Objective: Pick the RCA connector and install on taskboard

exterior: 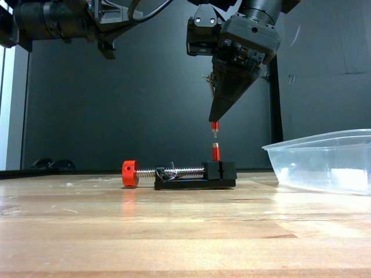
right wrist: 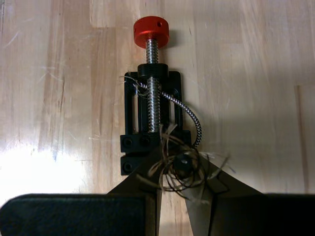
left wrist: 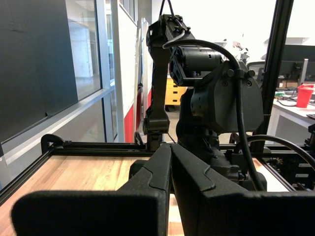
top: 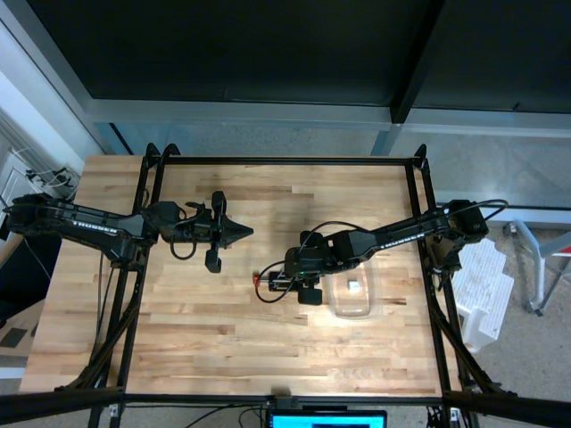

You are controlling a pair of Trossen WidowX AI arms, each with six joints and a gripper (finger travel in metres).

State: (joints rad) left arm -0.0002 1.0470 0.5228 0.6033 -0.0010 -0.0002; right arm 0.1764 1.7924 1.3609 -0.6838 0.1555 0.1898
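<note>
Red-and-silver, the RCA connector (exterior: 215,130) hangs clamped in our right gripper (exterior: 215,120) at twelve o'clock above the taskboard (exterior: 223,171); we judge any tilt could jam it. Our left gripper (top: 243,233), jaws together, waits at ten o'clock.

There are two claws: the left claw (top: 239,232), fingers pressed together, hangs well to the left of the one taskboard (exterior: 194,176). The right claw (exterior: 215,119) hangs straight above the taskboard, pinching the one RCA connector (exterior: 215,128). The taskboard bears one red knob (exterior: 130,173) and one upright red post (exterior: 215,152), and just right of it on the surface (exterior: 174,231) stands one clear tray (exterior: 301,147) holding one small white piece (top: 354,285).
</note>
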